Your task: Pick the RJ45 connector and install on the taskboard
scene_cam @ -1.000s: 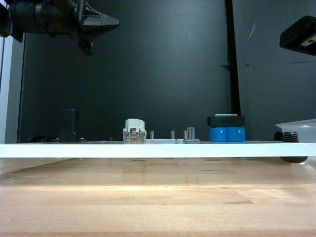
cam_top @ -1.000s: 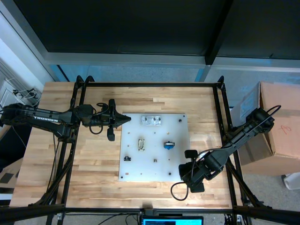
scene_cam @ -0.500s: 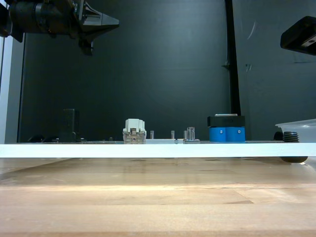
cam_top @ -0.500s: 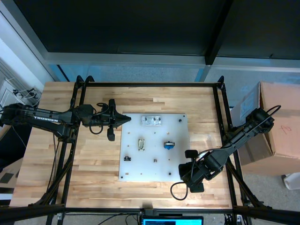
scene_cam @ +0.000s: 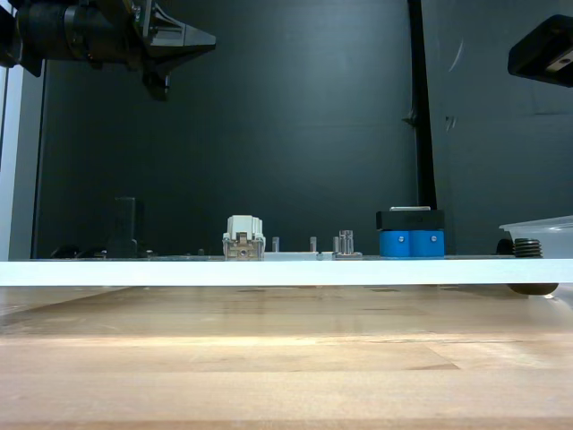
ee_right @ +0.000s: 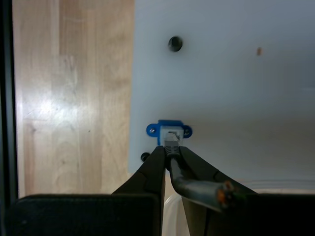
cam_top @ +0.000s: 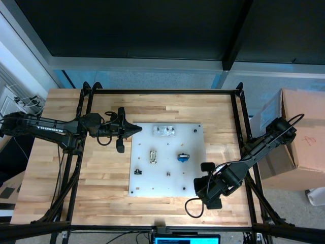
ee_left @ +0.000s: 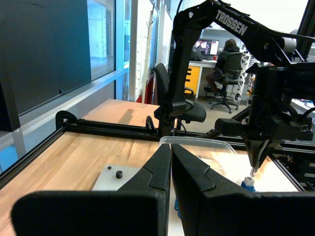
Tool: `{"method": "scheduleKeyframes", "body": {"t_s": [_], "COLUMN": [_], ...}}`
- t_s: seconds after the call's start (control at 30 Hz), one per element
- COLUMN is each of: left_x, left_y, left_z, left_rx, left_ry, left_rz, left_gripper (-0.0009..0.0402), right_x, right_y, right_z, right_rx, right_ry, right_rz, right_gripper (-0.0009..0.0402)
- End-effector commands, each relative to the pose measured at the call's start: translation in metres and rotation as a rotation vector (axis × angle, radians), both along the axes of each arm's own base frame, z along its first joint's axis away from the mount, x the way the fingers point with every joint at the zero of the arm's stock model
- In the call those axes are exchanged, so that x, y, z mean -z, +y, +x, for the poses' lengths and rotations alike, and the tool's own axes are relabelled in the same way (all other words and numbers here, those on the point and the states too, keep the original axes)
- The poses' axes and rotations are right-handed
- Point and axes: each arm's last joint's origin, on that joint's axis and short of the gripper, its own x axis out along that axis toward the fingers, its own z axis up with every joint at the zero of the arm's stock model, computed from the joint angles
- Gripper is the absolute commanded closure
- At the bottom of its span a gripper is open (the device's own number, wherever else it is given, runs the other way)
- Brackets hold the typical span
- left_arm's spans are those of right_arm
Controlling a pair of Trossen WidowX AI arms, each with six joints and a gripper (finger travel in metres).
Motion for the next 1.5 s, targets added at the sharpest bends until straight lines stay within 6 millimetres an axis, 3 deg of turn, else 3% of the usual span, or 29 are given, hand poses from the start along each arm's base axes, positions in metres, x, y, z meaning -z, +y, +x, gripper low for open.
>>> {"method": "scheduleKeyframes", "body": {"t_s": [0.03, 1.5], "left_x": [0.0, 0.0], "left_y": [0.0, 0.0], "left_z": [0.0, 0.0], "left_rx": [0.0, 0.0], "left_ry": [0.0, 0.0], "left_rz": [0.0, 0.0], "left_gripper": [0.0393, 0.0393], "right_x": [-0.003, 0.01], "right_y": [0.0, 0.002], "right_z": [0.0, -0.002], "right_rx": [0.001, -0.016], "right_ry": [-0.013, 0.006], "right_rz": [0.005, -0.022], "right_gripper": [0.0393, 0.0393]}}
